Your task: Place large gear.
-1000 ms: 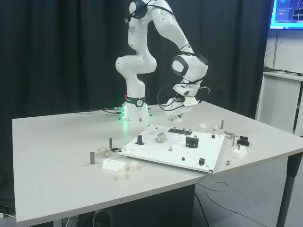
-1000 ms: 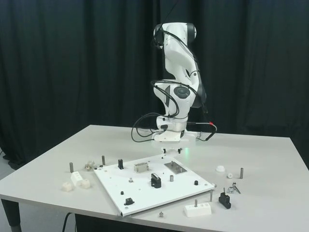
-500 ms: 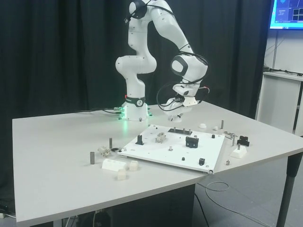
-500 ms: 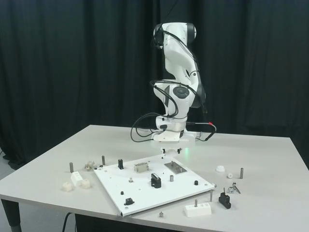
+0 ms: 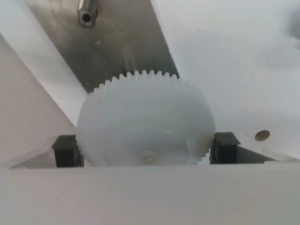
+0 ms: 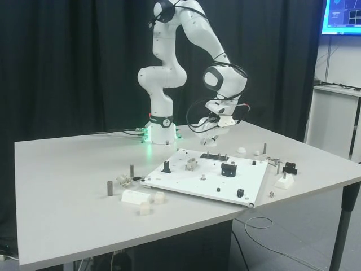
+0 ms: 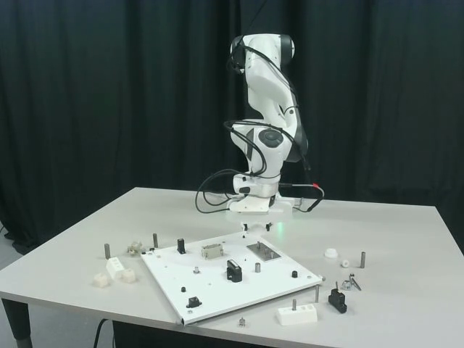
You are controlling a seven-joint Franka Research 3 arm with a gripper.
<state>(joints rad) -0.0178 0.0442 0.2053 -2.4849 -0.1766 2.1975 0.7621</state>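
Wrist view shows the large gear clamped between the end effector fingers, held above the grey plate and its upright peg. Placing well likely means centring the bore over that peg before descending squarely. Room views show the arm bent over the white board's far edge, wrist pointing down.

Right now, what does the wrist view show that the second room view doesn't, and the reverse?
Wrist only: the large gear's teeth, clamped between the black fingers, above a grey metal plate with an upright peg.

Second room only: the whole white arm, the grey table and loose parts such as a white block.

Both: the gripper over the white board.
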